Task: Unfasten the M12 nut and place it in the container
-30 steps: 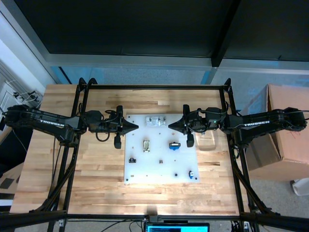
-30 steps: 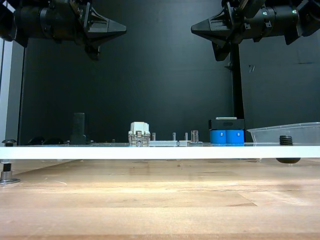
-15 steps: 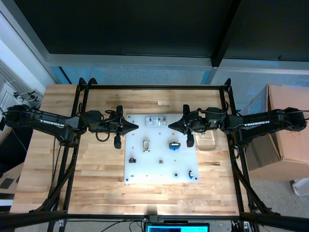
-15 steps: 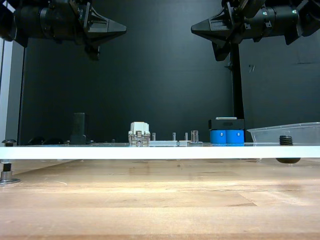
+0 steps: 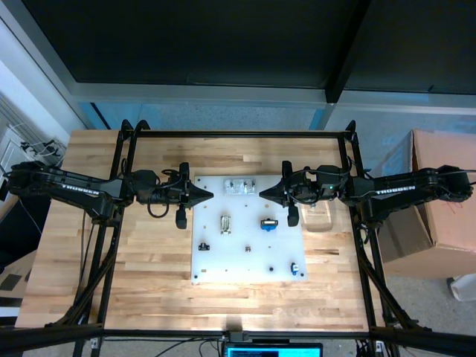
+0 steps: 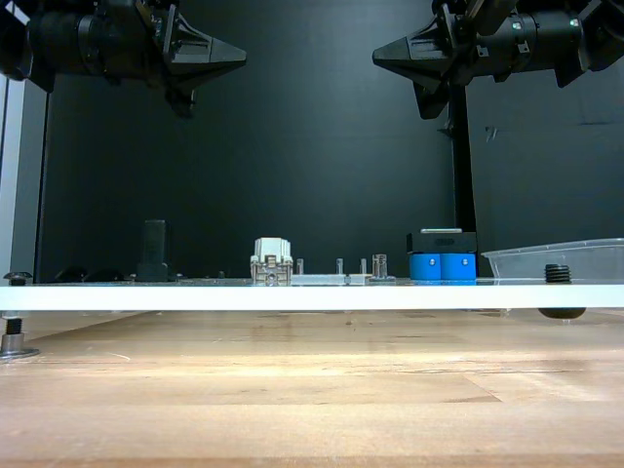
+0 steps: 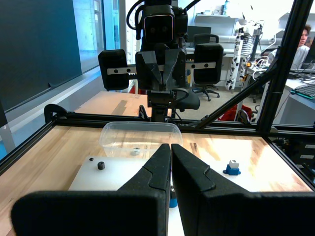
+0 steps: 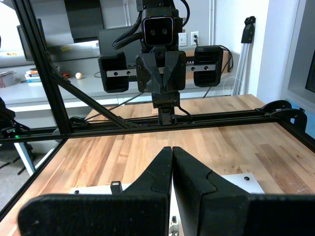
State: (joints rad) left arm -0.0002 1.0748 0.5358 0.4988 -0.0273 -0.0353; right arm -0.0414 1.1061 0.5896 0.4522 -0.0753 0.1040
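Observation:
In the low view the black stud [image 6: 557, 274] shows bare ribs with no nut on it; from above it is a dark dot [image 5: 273, 268] near the board's near right edge. A small silver nut [image 7: 135, 152] lies free on the floor of the clear container [image 7: 113, 140], which stands beside the board [image 5: 320, 216]. My left gripper [image 5: 211, 195] hangs high over the board's left edge, shut and holding nothing. My right gripper [image 5: 261, 193] faces it from high over the right side, also shut with nothing between its fingers [image 8: 162, 172].
The white board [image 5: 223, 256] also carries a grey connector [image 5: 225, 223], a blue-and-black block [image 5: 268, 223] and a small blue part [image 5: 294, 268]. A black post [image 7: 101, 165] stands near the container. A cardboard box [image 5: 439, 201] stands off the table's right side.

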